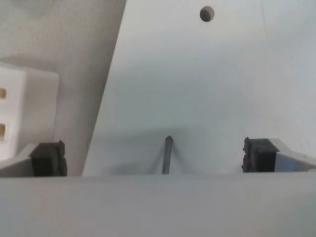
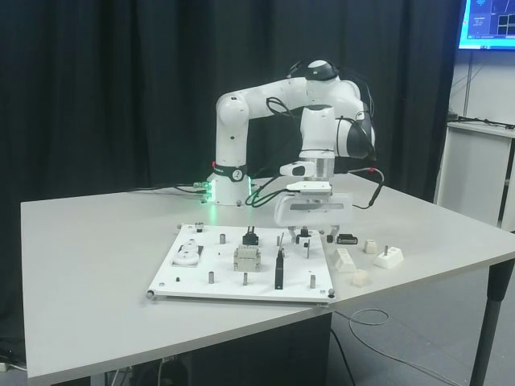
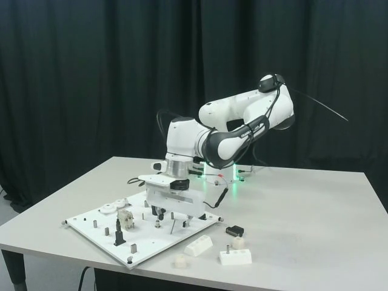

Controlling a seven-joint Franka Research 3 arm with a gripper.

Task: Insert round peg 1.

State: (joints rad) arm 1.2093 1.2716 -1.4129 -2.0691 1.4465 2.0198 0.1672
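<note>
Hovering over white board [image 1: 197,74], pincer [image 1: 153,157] wide open (empty); thin peg [image 1: 167,155] between fingers.

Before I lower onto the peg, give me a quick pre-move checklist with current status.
1. Gripper open: ok, the pads stand wide apart.
2. Peg between the pads: ok, roughly midway, touching neither.
3. Peg upright: not ok, it looks tilted in the second room view.
4. Gripper over the board: ok.
5. Hole unblocked: ok.
6. That hole fits this peg: cannot tell.
</note>
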